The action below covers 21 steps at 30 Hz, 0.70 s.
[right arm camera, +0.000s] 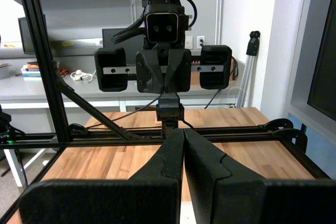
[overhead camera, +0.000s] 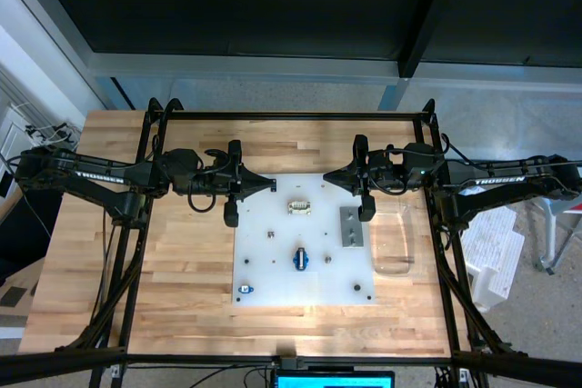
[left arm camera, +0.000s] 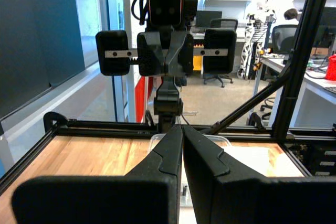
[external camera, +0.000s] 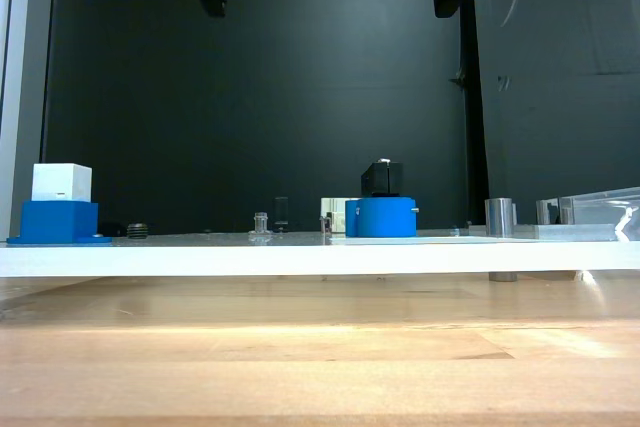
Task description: Pick the 16mm cylinder and install on the taskboard
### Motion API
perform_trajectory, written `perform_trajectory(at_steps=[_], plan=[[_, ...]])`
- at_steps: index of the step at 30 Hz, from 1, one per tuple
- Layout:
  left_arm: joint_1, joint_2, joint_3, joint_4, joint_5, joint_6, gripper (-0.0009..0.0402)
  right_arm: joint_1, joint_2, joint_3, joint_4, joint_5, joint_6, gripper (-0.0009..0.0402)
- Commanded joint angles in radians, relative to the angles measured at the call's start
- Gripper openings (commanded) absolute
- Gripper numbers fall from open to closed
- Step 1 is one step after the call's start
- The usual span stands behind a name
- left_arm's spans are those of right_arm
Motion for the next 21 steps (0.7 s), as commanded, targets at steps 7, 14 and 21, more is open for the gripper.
perform_trajectory(at_steps=[7, 14, 21], plan=[[0.003, 0.000, 0.000, 0.019, -0.015, -0.019, 0.0000, 0.000, 0.001, 0.001, 0.000, 0.000, -0.001, 0.0000], [0.009, 0.000, 0.000, 0.019, -0.014, -0.032, 0.0000, 0.000, 0.001, 0.001, -0.001, 0.000, -0.001, 0.0000], [0.013, 0.000, 0.000, 0.019, -0.013, -0.033, 0.0000, 0.000, 0.001, 0.001, -0.005, 0.000, -0.001, 0.0000]])
